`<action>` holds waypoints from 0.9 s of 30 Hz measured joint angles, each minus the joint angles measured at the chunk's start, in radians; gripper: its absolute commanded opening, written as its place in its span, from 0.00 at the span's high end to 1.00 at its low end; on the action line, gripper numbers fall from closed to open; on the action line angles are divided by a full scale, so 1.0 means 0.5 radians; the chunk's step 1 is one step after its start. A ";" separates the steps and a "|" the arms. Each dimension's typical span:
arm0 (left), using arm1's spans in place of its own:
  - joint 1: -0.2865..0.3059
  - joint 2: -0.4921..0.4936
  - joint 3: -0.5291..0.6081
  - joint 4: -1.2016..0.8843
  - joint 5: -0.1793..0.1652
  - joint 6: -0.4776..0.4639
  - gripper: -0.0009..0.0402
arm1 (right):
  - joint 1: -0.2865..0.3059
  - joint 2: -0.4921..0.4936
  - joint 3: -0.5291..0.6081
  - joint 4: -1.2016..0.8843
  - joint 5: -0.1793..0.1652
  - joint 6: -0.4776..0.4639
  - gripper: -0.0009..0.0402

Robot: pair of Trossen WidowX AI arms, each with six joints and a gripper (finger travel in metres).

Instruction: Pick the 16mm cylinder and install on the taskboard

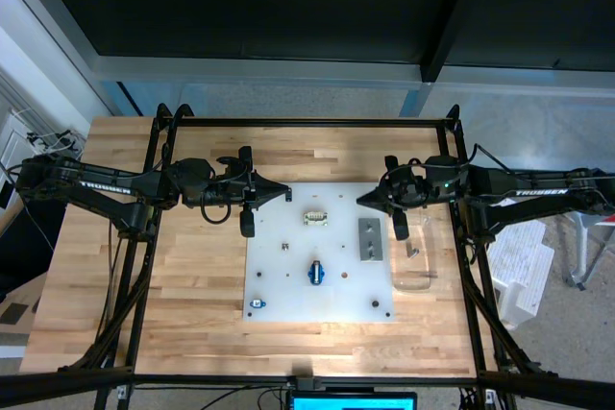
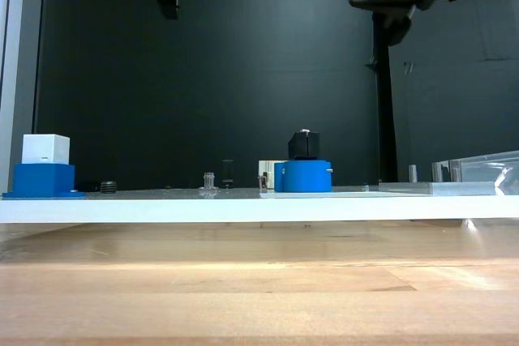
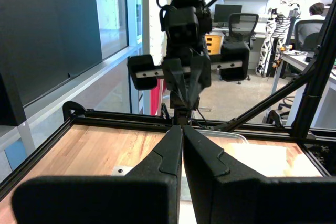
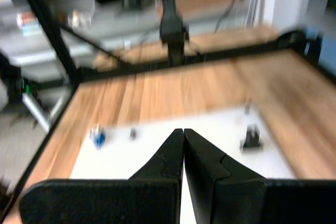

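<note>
Wooden surface (image 1: 192,266), taskboard (image 1: 288,285) at centre: left claw (image 1: 285,192) and right claw (image 1: 362,201) hover pressed together; 16mm cylinder (image 1: 411,250), apparently in clear tray (image 1: 415,286), could slip from a pinch, being tiny.

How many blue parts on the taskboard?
2 blue parts on the taskboard: one central, one at its near-left corner. Both shut: left gripper above its far-left part, right gripper above its far-right.

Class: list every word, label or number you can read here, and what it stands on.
"TROSSEN": on the left arm; left gripper, shut, hovers high over the taskboard.
"TROSSEN": on the right arm; right gripper, shut, hovers there too.
Printed sheets beside the table: too small to read.
</note>
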 measured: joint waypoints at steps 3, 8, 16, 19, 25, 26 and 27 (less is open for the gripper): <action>0.000 0.000 0.000 0.001 0.001 0.001 0.98 | 0.051 0.000 0.091 -0.310 0.002 0.010 0.98; 0.000 -0.001 -0.001 0.000 0.001 0.000 0.98 | 0.160 0.004 0.246 -0.796 0.092 0.055 0.98; 0.000 0.000 0.000 0.000 0.001 0.000 0.98 | 0.330 0.004 0.372 -1.365 0.201 0.158 0.98; 0.000 0.000 -0.001 0.000 0.001 0.000 0.98 | 0.365 0.004 0.376 -1.505 0.199 0.183 0.98; 0.000 0.000 -0.001 0.000 0.000 0.000 0.98 | 0.399 0.004 0.376 -1.795 0.197 0.227 0.95; 0.000 0.000 0.000 0.000 0.001 0.000 0.98 | 0.401 0.005 0.376 -1.841 0.197 0.233 0.93; 0.000 -0.001 0.000 0.000 0.001 0.000 0.98 | 0.404 0.006 0.376 -1.879 0.197 0.242 0.92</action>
